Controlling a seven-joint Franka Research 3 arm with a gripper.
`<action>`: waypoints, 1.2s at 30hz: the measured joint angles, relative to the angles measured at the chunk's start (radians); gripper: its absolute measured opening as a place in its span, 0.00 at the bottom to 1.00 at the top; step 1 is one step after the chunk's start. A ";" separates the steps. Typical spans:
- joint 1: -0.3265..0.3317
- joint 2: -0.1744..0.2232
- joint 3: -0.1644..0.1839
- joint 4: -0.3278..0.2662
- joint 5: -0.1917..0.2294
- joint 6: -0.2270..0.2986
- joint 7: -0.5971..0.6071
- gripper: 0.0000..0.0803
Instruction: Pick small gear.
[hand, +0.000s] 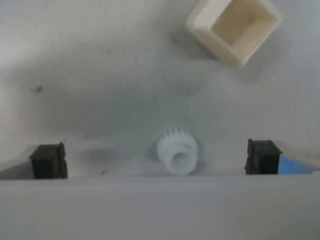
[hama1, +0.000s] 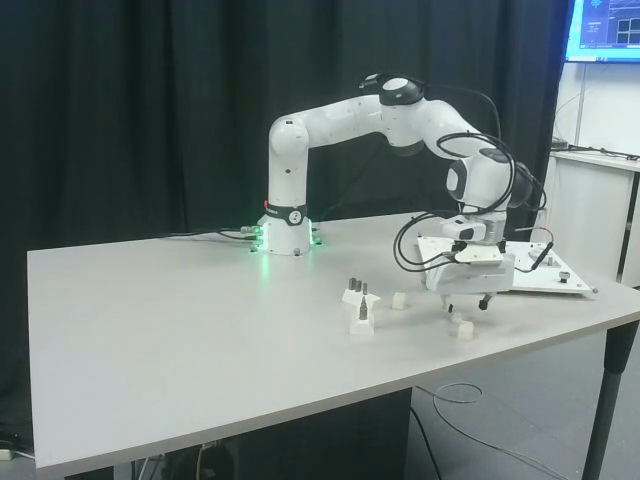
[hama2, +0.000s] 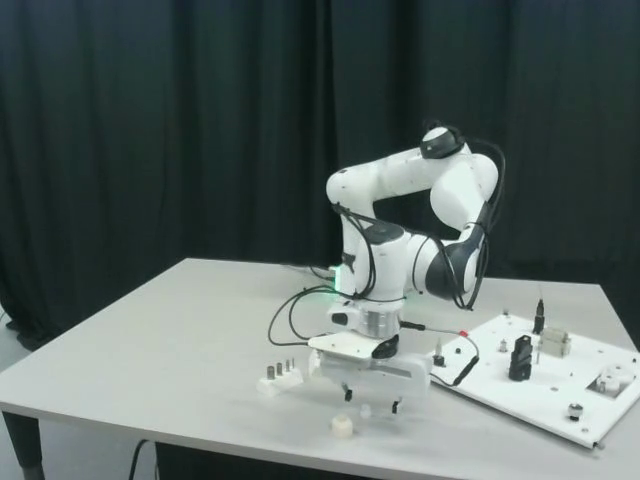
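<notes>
Two black fingertips of the gripper stand wide apart, holding nothing; the small gear lies on the grey table between them. Room views: black curtain behind; white board alongside.

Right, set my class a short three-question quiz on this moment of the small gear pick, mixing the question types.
1. True or false: the pincer is shut on the small gear.
2. In the wrist view, where does the small gear lie relative to the two fingertips?
A. between them
B. outside both
C. on top of one
3. Fill in: the open hollow block lies ____ the gear, not touching it.

Key:
1. False; the fingers stand wide apart, clear of the gear.
2. A
3. apart from
</notes>
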 joint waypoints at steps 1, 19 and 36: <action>0.004 0.000 0.000 -0.004 0.000 0.000 0.001 1.00; 0.036 0.000 0.000 -0.078 0.070 0.028 0.006 1.00; 0.042 0.000 0.016 -0.110 0.106 0.066 0.006 1.00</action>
